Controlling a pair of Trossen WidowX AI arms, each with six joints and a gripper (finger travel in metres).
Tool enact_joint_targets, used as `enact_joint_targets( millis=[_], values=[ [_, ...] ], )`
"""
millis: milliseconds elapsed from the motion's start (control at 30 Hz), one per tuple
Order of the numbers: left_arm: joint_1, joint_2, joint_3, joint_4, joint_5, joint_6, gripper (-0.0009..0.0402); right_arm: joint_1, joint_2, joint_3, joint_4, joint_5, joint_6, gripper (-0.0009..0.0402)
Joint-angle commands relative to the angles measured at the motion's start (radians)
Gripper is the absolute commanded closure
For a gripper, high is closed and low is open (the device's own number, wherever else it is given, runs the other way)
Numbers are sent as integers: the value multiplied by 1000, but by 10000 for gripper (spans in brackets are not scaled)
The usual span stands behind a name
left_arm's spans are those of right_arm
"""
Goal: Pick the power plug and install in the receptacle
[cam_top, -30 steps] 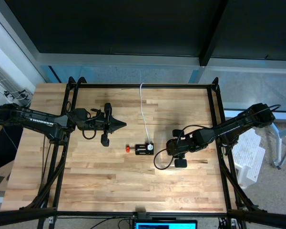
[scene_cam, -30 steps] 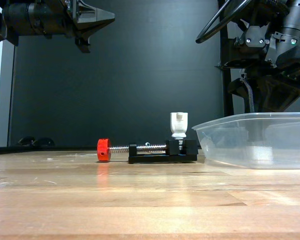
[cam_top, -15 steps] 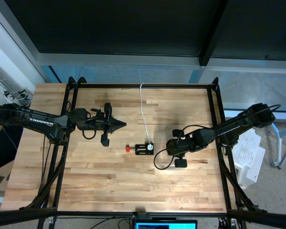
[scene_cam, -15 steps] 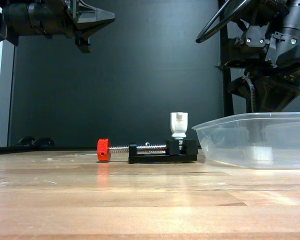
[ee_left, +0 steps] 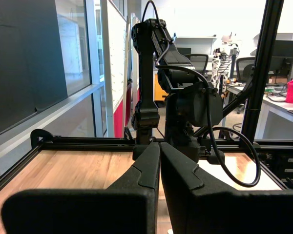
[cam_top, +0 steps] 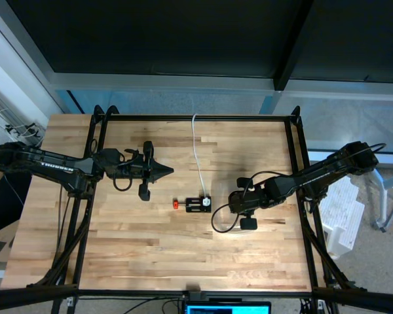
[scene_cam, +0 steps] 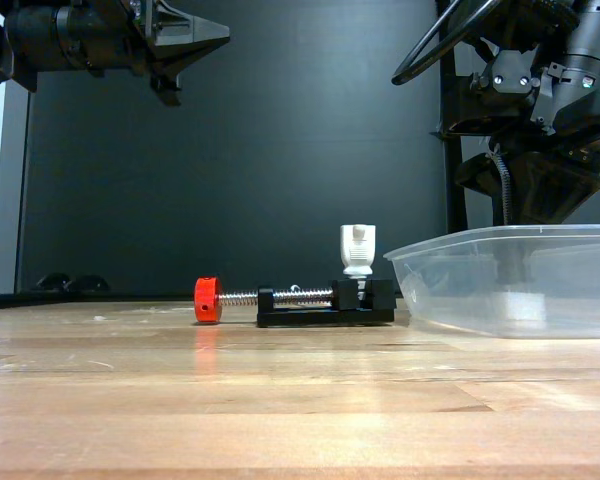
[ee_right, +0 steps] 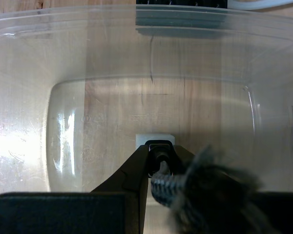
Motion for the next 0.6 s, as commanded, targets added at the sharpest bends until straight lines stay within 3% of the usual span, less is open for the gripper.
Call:
enact_joint_targets(
  millis=[33,600],
  values=[
    [0,0,0,0,0,0,393,0,-2,1,0,1,0,393],
    [0,0,0,0,0,0,393,0,-62,22,-37,1,0,393]
  ],
)
